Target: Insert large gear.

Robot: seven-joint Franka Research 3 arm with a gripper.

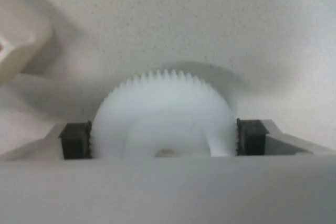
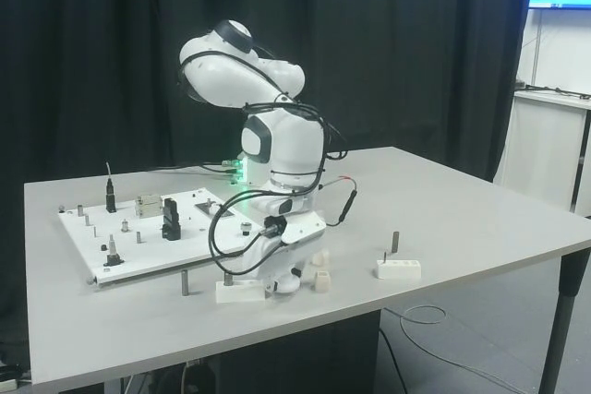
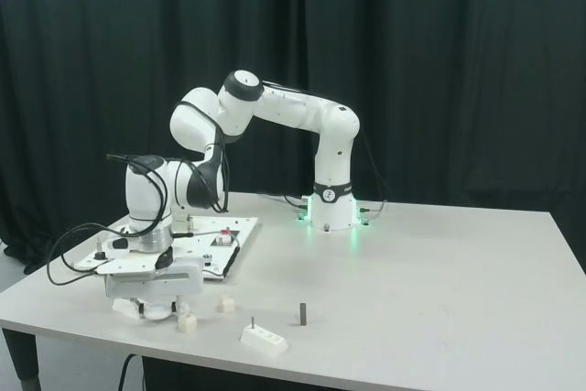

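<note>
Large white gear (image 1: 164, 116), toothed rim uppermost in the wrist view, clamped edge to edge between the two black pads (image 1: 76, 140) of the fingers, one pad on each side of the rim; hub bore just visible at the lower middle of the disc. Gripper (image 1: 164, 141) closed on the gear, held low, close above the grey tabletop (image 1: 220, 24). Pale block (image 1: 18, 35) lying on the tabletop off to one side of the gear, apart from it.

Seen from the room: gripper (image 2: 282, 279) lowered near the front edge of the tabletop (image 2: 462, 219), gear itself hidden by the hand. White arm (image 3: 265, 116) folded down from its base, green light at the base ring. White assembly board (image 2: 138, 228) with upright pegs and black fixtures just left of and behind the gripper. Small pale cube (image 2: 323, 280) just right of the gripper; white block carrying a thin pin (image 2: 398, 268) further right; dark upright peg (image 2: 395, 242) near it.
</note>
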